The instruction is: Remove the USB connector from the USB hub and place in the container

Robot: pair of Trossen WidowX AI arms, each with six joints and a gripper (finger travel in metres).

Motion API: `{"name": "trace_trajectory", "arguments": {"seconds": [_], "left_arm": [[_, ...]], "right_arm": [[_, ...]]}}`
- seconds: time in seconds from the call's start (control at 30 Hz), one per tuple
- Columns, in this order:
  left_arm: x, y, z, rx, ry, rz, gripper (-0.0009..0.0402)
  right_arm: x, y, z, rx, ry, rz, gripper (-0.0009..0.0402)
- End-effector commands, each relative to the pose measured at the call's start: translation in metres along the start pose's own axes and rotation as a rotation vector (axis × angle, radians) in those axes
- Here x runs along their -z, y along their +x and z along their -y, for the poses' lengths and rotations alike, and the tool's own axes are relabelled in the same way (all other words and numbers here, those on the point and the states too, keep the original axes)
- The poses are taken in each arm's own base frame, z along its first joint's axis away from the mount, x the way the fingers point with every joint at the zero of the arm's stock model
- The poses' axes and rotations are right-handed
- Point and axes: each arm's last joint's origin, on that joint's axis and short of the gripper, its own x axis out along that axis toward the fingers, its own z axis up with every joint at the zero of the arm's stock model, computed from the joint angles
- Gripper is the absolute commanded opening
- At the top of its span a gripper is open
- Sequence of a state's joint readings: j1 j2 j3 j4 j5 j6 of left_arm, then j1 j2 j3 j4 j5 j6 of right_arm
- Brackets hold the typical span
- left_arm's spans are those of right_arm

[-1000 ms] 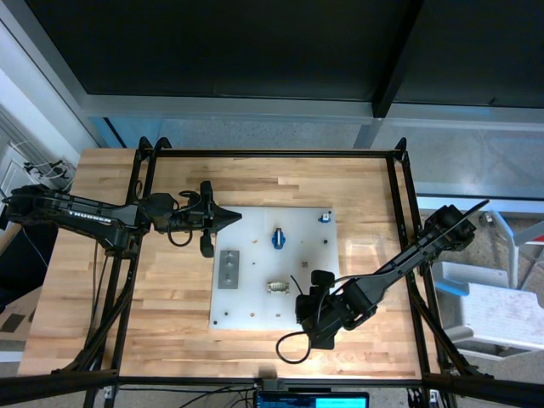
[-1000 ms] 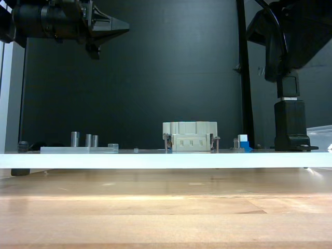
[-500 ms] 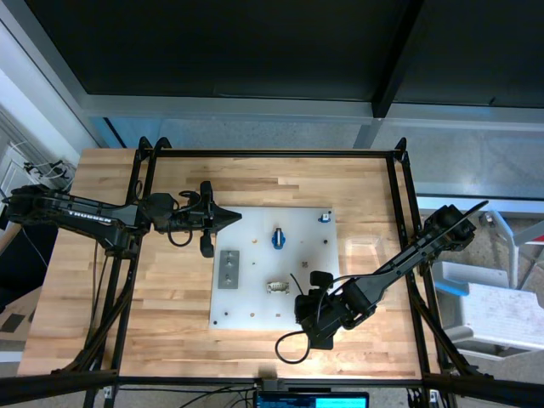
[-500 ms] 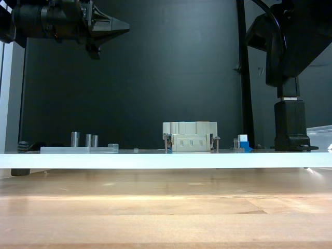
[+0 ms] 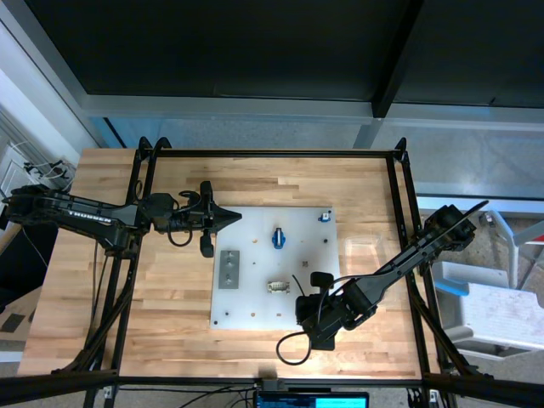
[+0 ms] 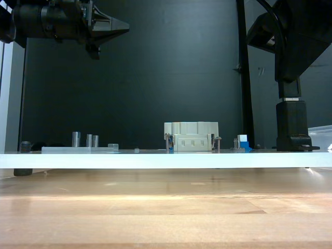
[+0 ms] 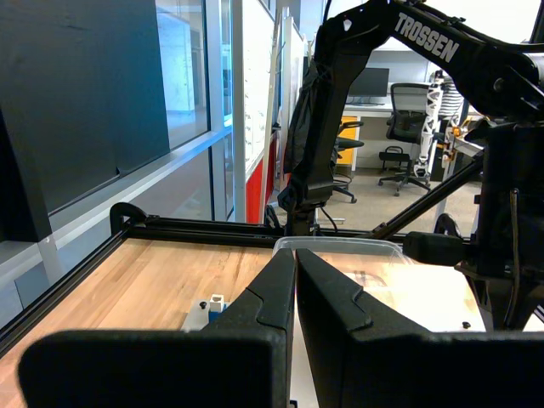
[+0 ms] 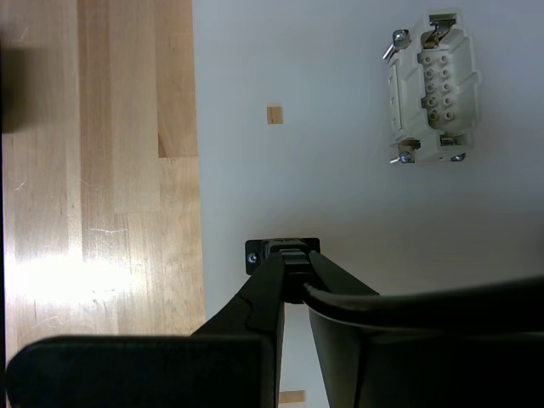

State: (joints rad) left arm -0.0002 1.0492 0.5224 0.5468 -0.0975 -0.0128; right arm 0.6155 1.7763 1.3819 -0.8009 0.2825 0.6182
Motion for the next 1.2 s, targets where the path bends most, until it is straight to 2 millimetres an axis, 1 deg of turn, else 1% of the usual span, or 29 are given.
{"name": "trace_trajectory", "arguments": {"seconds": [0.03,0.13,0.53,0.7,0.9,1.0,1.2], "left_arm": [[0.000,0.000,0.000,0.000,0.000,0.000,0.0001],[0.000,0.000,0.000,0.000,0.000,0.000,0.0001],[0.000,0.000,0.000,0.000,0.000,0.000,0.0001],[0.000,0.000,0.000,0.000,0.000,0.000,0.0001],[0.000,0.000,0.000,0.000,0.000,0.000,0.0001],[0.000,0.000,0.000,0.000,0.000,0.000,0.0001],[0.000,0.000,0.000,0.000,0.000,0.000,0.0001]], "right_arm": [[0.000,0.000,0.000,0.004,-0.001,0.003,0.0004],[0.000,0.000,0.000,0.004,-0.001,0.002,-0.0001],[-0.004,-0.002,0.003,0.008,-0.047,-0.003,0.0000],[-0.006,-0.001,0.006,-0.007,-0.055,-0.015,0.0000],[-0.011,0.006,0.004,-0.019,-0.061,-0.042,0.0000],[-0.013,0.004,0.005,-0.020,-0.064,-0.039,0.0000],[-0.012,0.005,0.007,-0.022,-0.065,-0.066,0.0000]]}}
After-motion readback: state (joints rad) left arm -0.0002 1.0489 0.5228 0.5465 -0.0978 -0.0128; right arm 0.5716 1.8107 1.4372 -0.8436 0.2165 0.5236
